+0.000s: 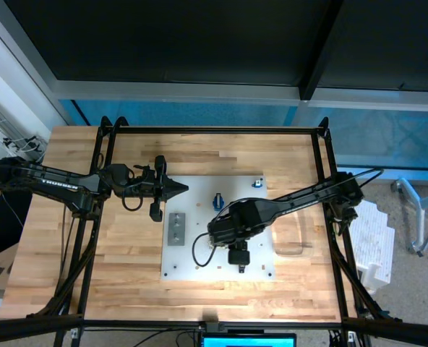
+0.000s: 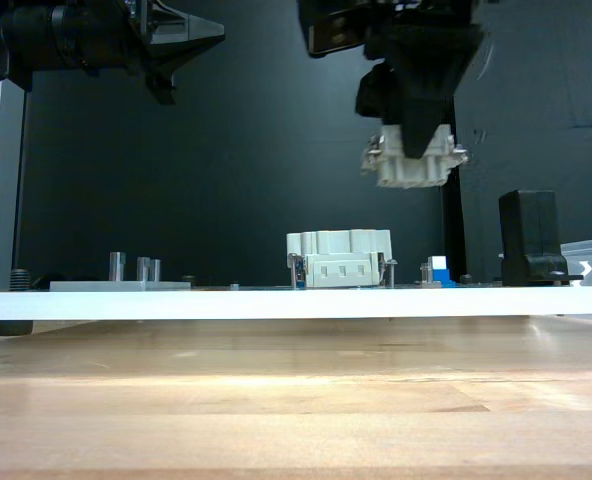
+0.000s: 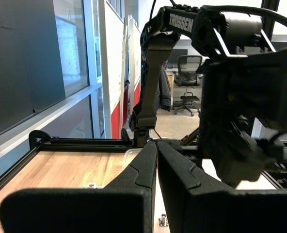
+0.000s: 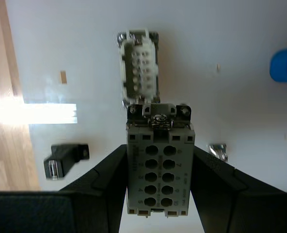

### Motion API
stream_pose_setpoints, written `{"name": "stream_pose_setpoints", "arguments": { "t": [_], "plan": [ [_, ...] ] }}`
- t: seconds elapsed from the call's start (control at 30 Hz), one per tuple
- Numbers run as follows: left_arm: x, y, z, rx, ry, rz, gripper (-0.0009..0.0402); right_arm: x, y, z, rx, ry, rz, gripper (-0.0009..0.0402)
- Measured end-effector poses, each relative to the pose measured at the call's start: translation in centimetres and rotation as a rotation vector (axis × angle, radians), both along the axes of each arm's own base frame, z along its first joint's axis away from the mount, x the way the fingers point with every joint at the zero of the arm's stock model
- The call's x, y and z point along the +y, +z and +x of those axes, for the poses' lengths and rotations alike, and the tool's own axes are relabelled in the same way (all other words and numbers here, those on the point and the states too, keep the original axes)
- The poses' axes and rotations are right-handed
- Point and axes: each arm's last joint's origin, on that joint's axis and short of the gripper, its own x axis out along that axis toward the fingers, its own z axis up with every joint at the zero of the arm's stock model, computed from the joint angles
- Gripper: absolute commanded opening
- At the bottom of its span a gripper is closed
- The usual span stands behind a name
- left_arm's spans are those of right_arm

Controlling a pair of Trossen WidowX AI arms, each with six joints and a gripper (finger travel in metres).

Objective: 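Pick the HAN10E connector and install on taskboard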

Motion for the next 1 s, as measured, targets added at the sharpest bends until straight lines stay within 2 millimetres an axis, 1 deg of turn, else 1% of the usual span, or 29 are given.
{"name": "stream_pose_setpoints", "arguments": {
  "t": [0.5, 0.83, 1.0],
  "plan": [
    [0.0, 0.0, 0.0, 0.000, 0.000, 0.000, 0.0001, 0.6, -0.7, 3.7, 0.010, 0.059, -0.014, 0.0055],
    [0.0, 0.0, 0.0, 0.001, 0.000, 0.000, 0.0001, 0.6, -1.4, 4.2, 0.010, 0.082, -0.018, 0.0055],
    [0.0, 0.0, 0.0, 0.000, 0.000, 0.000, 0.0001, 0.6, -2.2, 4.6, 0.026, 0.080, -0.023, 0.0055]
  ]
}}
